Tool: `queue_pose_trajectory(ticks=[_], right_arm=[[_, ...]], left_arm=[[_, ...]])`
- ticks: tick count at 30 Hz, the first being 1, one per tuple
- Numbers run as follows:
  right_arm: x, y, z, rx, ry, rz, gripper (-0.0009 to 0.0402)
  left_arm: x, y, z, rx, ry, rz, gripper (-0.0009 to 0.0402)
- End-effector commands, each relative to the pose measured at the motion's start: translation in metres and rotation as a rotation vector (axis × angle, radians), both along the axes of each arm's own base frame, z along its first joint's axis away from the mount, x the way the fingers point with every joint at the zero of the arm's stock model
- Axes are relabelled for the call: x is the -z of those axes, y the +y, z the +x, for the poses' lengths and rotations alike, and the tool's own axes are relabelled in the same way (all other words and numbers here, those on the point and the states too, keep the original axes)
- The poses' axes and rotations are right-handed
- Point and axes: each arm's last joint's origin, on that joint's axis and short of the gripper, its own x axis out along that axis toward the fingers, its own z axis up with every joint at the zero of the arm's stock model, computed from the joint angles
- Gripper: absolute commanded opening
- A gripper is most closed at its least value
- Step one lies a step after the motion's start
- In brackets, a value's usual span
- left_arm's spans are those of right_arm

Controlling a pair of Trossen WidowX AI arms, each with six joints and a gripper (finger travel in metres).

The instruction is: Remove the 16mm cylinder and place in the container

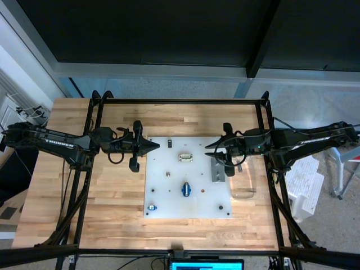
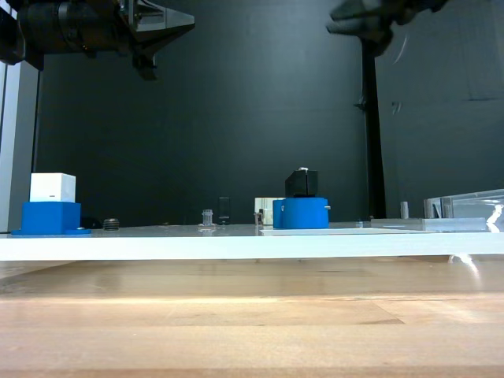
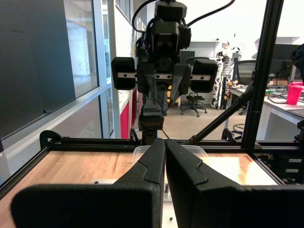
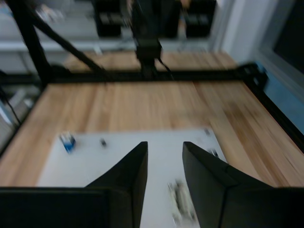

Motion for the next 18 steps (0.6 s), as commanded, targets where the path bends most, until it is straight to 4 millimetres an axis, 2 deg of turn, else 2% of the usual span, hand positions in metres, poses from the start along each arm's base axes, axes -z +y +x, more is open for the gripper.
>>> queue_pose_trajectory(ticks=[1,9,18], right_arm=[[0.003,-0.007,0.005,-0.012,-0.08,0.008,0.0065],[0.017,-0.02,0.007,0.03,-0.26,0.005,-0.0003],[0.038,-0.024,0.003,0.027,-0.33,0.016,-0.0001]], left_arm=[[0.0,0.0,0.0,0.0,0.0,0.0,0.0],[0.0,0.0,0.0,0.0,0.0,0.0,0.0],[0.0,0.0,0.0,0.0,0.0,0.0,0.0]])
